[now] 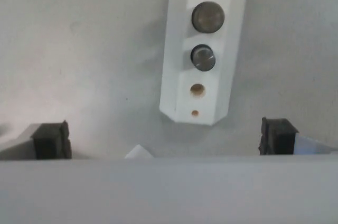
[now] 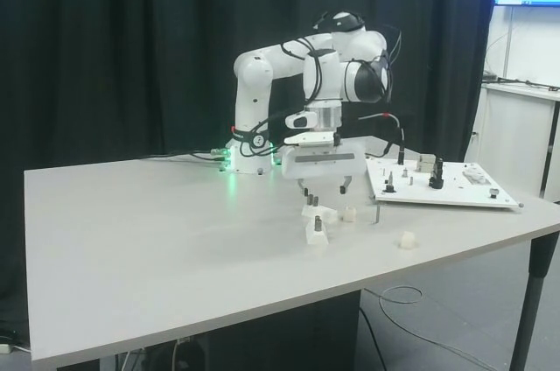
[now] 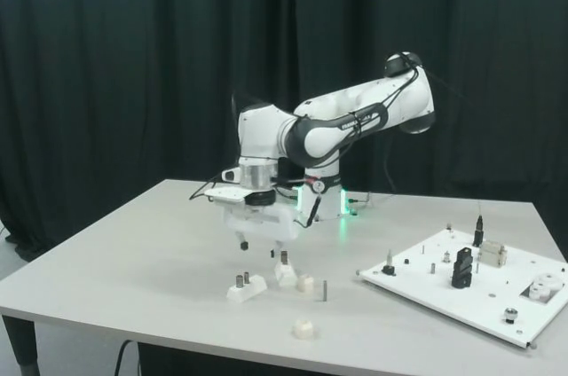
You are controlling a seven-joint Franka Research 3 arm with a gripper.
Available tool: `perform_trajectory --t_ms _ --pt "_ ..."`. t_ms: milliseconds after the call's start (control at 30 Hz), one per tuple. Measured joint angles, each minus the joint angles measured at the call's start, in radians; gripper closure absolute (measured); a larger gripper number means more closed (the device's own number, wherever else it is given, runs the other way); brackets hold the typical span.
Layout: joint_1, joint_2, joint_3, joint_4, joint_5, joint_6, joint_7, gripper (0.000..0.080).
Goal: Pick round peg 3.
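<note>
A white peg holder (image 1: pixel 202 49) lies on the grey table, below my gripper (image 1: pixel 163 138) and a little ahead of it. It carries a large round peg (image 1: pixel 207 17) and a medium round peg (image 1: pixel 203 57). Beside them are a small empty hole (image 1: pixel 197 90) and a tiny empty hole (image 1: pixel 195 113). In the second room view the holder (image 3: pixel 246 291) sits near the table's front with its two pegs upright. My gripper (image 3: pixel 258 246) (image 2: pixel 323 185) hangs open above it, with nothing between its fingers.
A second white block (image 3: pixel 285 276) with one peg stands next to the holder. Close by are a small white piece (image 3: pixel 305 284), a thin upright pin (image 3: pixel 325 291) and another white piece (image 3: pixel 304 329). A white assembly board (image 3: pixel 426 287) (image 2: pixel 455 194) lies further to the side.
</note>
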Motion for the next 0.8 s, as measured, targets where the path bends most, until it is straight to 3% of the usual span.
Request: perform_trajectory --t_ms 800 --pt "-0.078 0.009 0.044 0.052 0.0 0.007 0.009 0.0003"
